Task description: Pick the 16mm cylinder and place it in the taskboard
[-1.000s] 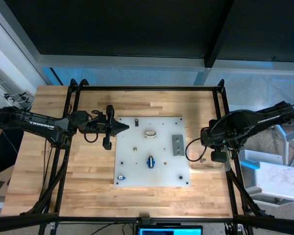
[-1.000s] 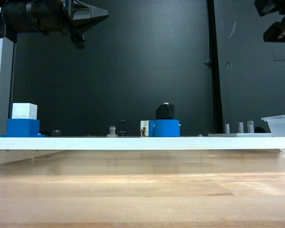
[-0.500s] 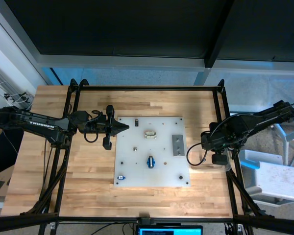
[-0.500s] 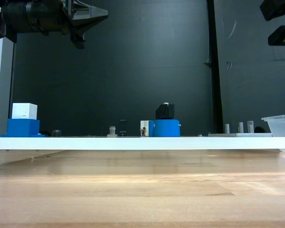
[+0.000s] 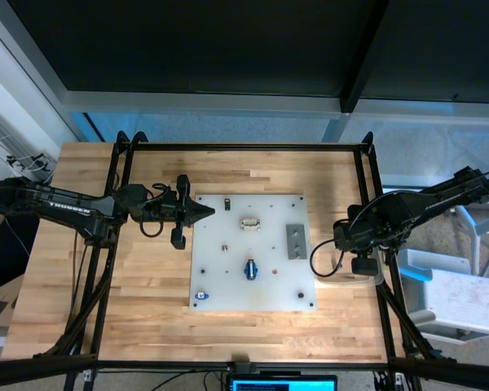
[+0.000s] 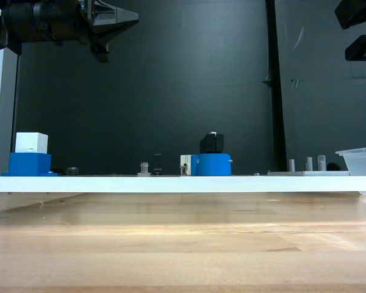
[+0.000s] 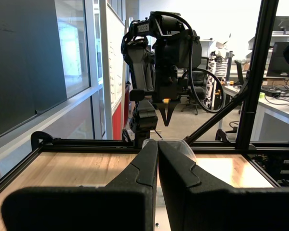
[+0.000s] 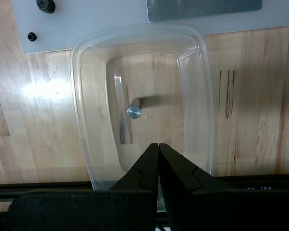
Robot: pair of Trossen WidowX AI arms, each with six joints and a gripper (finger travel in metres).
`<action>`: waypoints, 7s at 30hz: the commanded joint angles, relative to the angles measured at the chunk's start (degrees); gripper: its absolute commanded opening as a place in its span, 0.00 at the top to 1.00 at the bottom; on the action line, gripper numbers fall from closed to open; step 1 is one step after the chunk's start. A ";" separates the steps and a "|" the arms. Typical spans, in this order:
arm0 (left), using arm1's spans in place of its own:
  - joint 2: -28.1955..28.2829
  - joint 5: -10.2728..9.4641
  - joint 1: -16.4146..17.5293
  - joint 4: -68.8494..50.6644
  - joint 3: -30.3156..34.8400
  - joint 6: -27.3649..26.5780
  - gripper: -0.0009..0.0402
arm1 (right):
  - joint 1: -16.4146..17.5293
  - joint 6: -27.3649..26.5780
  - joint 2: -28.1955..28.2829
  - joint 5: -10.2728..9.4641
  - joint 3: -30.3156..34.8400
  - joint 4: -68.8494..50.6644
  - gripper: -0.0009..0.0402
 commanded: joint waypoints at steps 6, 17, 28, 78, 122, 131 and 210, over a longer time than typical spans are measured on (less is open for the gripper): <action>0.00 0.00 0.00 0.02 0.02 0.02 0.98 | 2.08 1.40 0.00 0.28 -2.14 2.75 0.91; 0.00 0.02 0.00 0.02 0.02 0.02 0.98 | 3.48 3.13 0.02 1.46 -6.01 6.75 0.66; 0.00 0.00 0.00 0.02 0.02 0.02 0.98 | 4.96 4.70 0.02 1.51 -9.40 9.03 0.57; 0.00 0.00 0.02 0.02 0.02 0.02 0.98 | 10.43 15.15 4.87 3.10 -17.90 20.92 0.53; 0.00 0.00 0.02 0.02 0.02 0.02 0.98 | 11.06 16.81 6.45 4.00 -25.03 30.69 0.55; 0.00 0.00 0.00 0.02 0.02 0.00 0.98 | 11.04 16.83 6.43 4.04 -25.03 30.69 0.66; 0.00 0.00 0.00 0.02 0.02 0.02 0.98 | 10.99 13.73 1.79 4.07 -8.72 11.08 0.91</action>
